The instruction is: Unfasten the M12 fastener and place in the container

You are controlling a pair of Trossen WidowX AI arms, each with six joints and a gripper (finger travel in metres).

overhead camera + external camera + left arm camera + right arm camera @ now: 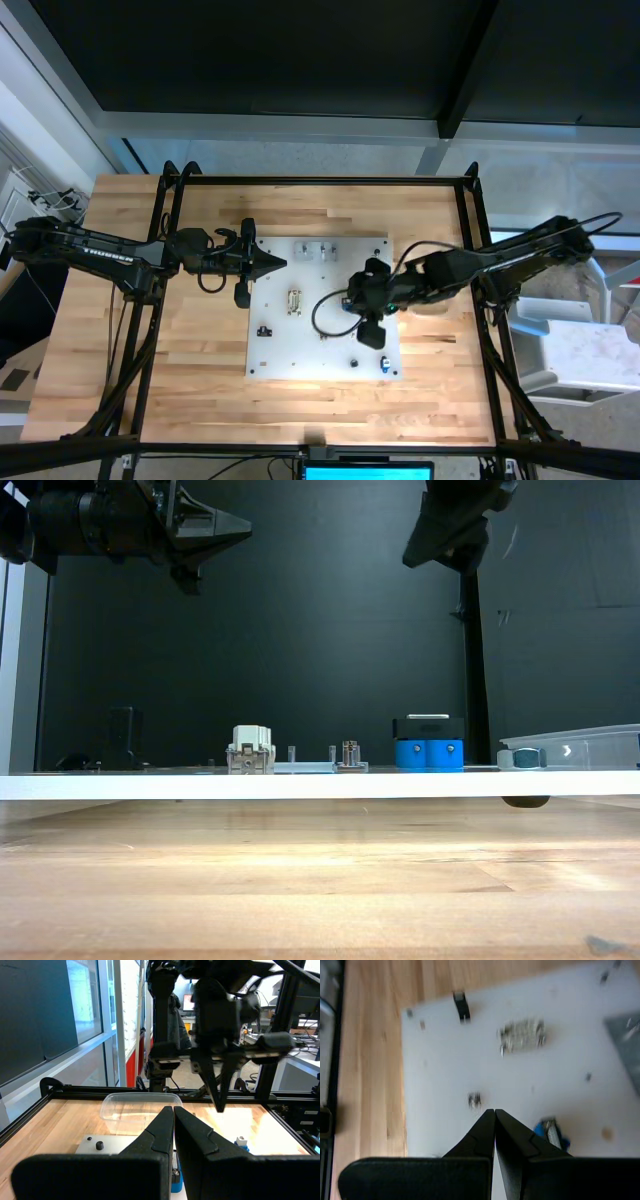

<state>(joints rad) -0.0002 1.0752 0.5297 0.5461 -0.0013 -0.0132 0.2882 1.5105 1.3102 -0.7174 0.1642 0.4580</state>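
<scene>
The M12 fastener (385,365) is a small silver nut on its stud at the white board's (300,350) near right edge. In the low view the nut (527,758) stands in front of the clear container (585,745). That container (140,1105) looks empty and lies off the board's right side. My right gripper (372,336) hangs shut and empty high above the board's right half, pointing down, its tip (495,1111) over bare board. My left gripper (281,263) hovers shut and empty over the board's far left edge, pointing right (173,1108).
On the board stand a blue block (430,750), a pale connector (250,750), a small metal fitting (350,755) and a black clip (265,330). A black post (99,1145) stands at the far right corner. A black frame (320,181) rims the wooden table.
</scene>
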